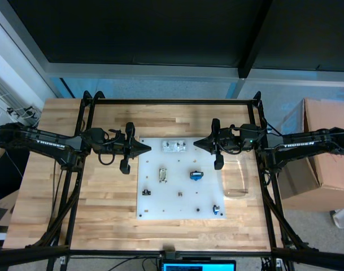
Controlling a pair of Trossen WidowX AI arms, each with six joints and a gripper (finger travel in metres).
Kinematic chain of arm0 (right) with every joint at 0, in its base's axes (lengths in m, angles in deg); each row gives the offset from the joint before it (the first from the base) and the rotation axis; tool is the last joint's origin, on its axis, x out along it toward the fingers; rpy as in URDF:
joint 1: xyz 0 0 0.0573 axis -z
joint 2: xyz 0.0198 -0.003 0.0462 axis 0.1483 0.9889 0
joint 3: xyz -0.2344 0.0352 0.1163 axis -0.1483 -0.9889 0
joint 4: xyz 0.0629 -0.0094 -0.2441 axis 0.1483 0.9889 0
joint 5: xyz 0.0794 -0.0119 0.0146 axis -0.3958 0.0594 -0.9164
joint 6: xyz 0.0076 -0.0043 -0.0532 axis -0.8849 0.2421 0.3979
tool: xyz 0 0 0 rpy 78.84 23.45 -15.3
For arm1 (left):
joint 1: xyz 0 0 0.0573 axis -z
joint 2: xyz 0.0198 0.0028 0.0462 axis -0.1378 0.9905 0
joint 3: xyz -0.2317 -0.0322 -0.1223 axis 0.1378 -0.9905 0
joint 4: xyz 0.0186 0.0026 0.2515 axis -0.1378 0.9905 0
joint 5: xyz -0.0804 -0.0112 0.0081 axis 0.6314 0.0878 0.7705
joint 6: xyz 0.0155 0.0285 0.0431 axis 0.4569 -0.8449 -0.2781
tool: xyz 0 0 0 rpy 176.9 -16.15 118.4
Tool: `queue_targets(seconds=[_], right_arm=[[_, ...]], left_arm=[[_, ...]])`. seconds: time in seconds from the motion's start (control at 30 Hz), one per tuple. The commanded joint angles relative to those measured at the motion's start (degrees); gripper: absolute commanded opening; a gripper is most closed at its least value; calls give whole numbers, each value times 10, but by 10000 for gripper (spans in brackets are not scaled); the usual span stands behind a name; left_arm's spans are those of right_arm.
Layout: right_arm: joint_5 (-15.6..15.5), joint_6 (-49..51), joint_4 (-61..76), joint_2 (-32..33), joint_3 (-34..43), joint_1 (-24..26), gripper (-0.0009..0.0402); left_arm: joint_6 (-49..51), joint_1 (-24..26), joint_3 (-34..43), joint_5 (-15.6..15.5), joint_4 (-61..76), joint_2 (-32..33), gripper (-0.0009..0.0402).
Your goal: Remove the RJ45 connector from the taskboard and place in the container
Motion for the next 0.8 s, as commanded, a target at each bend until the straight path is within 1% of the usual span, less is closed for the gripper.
queue_targets(seconds=[0.03,0.4,0.47,0.57,0.63,0.73,0.8], right_arm=[[0,0,-1,0,0,0,0],[0,-6,-1,0,0,-2,0],[-14,-19,0,0,0,-2,0],[-16,-23,17,-1,5,-3,0],[-13,-24,76,-10,21,-9,0],[-10,-24,201,-14,62,-21,0],[9,-24,286,-14,92,-40,0]], left_arm=[[0,0,0,0,0,0,0],[0,0,0,0,0,0,0],[0,0,0,0,0,0,0],[0,0,0,0,0,0,0],[0,0,0,0,0,0,0],[0,0,0,0,0,0,0],[0,0,0,0,0,0,0]])
